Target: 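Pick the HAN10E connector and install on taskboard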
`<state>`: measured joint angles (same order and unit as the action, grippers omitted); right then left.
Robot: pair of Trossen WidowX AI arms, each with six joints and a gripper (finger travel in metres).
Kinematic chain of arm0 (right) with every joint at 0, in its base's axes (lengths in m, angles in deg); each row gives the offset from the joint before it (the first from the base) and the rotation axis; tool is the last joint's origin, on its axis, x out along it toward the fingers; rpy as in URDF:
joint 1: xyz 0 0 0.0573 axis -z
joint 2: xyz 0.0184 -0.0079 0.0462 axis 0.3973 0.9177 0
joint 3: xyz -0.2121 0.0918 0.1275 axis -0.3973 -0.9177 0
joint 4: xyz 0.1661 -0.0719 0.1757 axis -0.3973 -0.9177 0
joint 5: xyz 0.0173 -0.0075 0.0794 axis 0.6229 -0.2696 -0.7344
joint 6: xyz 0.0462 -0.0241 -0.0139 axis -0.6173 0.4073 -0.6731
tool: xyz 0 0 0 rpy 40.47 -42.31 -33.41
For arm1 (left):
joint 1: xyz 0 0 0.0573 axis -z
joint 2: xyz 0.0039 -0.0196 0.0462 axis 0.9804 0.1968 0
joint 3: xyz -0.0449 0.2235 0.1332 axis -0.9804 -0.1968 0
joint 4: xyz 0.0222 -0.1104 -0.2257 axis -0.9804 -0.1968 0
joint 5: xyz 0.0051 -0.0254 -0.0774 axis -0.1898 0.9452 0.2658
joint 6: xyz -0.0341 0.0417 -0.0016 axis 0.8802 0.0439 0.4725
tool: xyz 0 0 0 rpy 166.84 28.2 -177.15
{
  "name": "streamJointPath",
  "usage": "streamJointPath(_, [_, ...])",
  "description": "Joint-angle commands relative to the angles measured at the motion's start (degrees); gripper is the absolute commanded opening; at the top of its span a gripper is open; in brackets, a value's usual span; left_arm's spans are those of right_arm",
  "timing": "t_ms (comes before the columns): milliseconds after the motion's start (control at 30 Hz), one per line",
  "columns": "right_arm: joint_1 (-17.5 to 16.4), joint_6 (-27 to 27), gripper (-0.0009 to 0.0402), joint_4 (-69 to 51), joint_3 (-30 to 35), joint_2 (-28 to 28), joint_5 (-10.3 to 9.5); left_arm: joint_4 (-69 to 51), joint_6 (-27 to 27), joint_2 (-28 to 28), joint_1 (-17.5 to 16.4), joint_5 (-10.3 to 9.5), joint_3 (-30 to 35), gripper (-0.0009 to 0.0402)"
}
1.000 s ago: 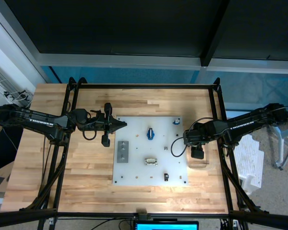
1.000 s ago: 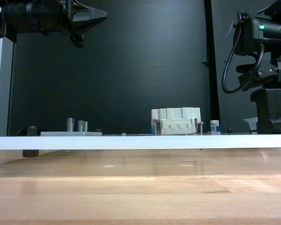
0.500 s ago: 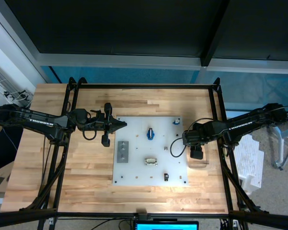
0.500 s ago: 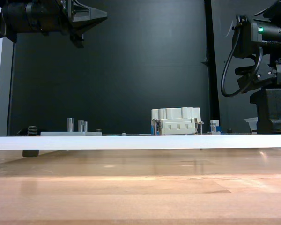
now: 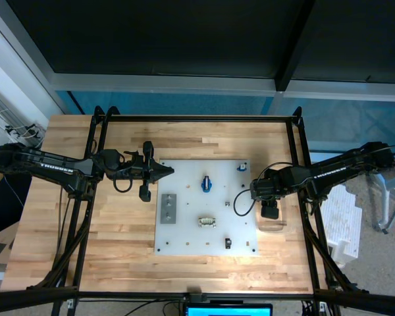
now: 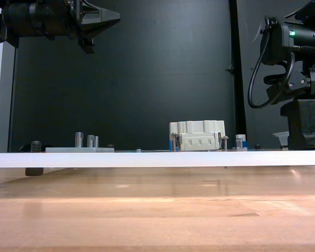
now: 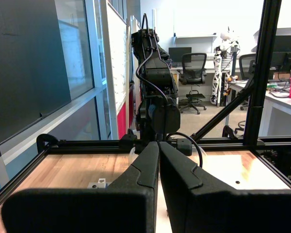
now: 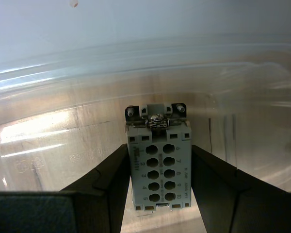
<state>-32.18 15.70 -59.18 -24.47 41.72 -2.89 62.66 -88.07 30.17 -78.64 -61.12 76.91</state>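
Right end effector (image 8: 160, 148) pinches the HAN10E connector (image 8: 157, 165) inside the clear tray (image 8: 136, 53), just right of the taskboard (image 5: 184, 240). Lifting could snag the tray wall and twist the connector in the grip. Left end effector (image 7: 158, 143), pressed together, hangs high over the taskboard's left edge.

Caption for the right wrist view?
Right gripper shut on the HAN10E connector inside the clear tray; left gripper, shut, raised by the far-left corner of the taskboard.
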Motion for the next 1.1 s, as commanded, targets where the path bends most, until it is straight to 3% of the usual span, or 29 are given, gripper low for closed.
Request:
streamJointPath(33, [0.0,0.0,0.0095,0.0,0.0,0.0,-0.07,0.0,0.0,0.0,0.0,0.02,0.0,0.0001])
streamJointPath(467, [0.0,0.0,0.0046,-6.4,5.2,-1.6,-0.09,0.0,0.0,0.0,0.0,0.02,0.0,0.0001])
streamJointPath(833, [-0.2,0.0,0.0043,-16.4,14.6,-2.4,-0.07,0.0,0.0,0.0,0.0,0.0,0.0,0.0001])
streamJointPath(1100, [-0.4,0.0,0.0043,-18.3,16.0,-2.4,-0.07,0.0,0.0,0.0,0.0,0.0,0.0,0.0001])
